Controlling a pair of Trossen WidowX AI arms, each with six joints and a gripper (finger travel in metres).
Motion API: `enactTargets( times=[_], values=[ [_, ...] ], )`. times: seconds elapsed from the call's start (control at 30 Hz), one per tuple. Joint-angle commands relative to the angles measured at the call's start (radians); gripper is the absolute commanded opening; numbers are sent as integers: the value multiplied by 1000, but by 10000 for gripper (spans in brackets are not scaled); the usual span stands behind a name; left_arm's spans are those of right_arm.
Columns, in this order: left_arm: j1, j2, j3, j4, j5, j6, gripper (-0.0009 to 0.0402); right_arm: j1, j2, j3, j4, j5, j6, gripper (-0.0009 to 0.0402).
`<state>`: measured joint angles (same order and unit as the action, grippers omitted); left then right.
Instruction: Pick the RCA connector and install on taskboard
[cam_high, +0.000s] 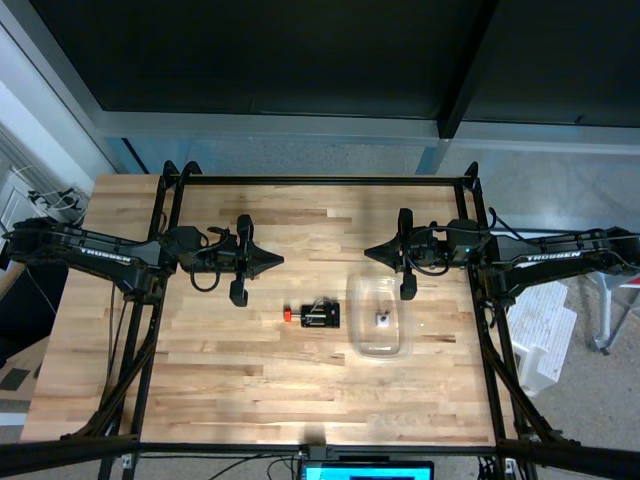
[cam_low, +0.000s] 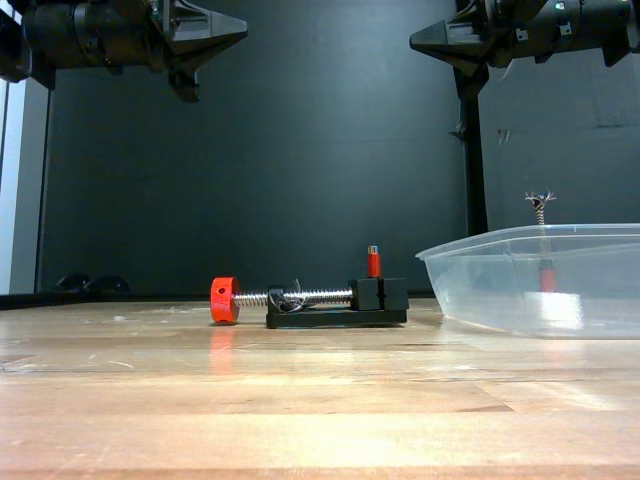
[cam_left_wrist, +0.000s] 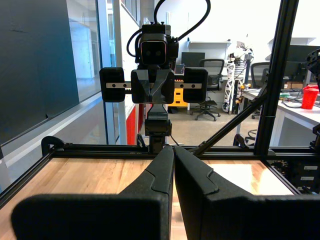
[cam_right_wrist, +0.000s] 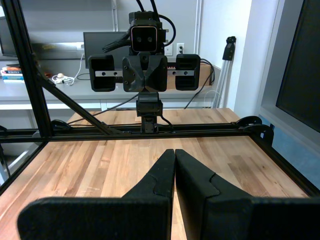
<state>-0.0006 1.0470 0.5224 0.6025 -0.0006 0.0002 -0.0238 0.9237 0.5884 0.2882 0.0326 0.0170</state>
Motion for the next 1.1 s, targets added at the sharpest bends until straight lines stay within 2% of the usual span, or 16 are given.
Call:
enactTargets(
  times=[0.03, 0.5, 0.73, 0.93, 1.1],
  values=[
    [0, 0, 0, 0, 0, 0, 0, 0, 0, 0, 1, 1, 1, 0],
    [0, 0, 0, 0, 0, 0, 0, 0, 0, 9, -22, 1, 1, 0],
    [0, 0, 0, 0, 0, 0, 0, 5, -8, 113, -322, -1, 0, 0],
    [0, 0, 0, 0, 0, 0, 0, 42, -8, 177, -568, 2, 3, 0],
    [0, 0, 0, 0, 0, 0, 0, 68, -8, 214, -743, 2, 48, 0]
  ],
)
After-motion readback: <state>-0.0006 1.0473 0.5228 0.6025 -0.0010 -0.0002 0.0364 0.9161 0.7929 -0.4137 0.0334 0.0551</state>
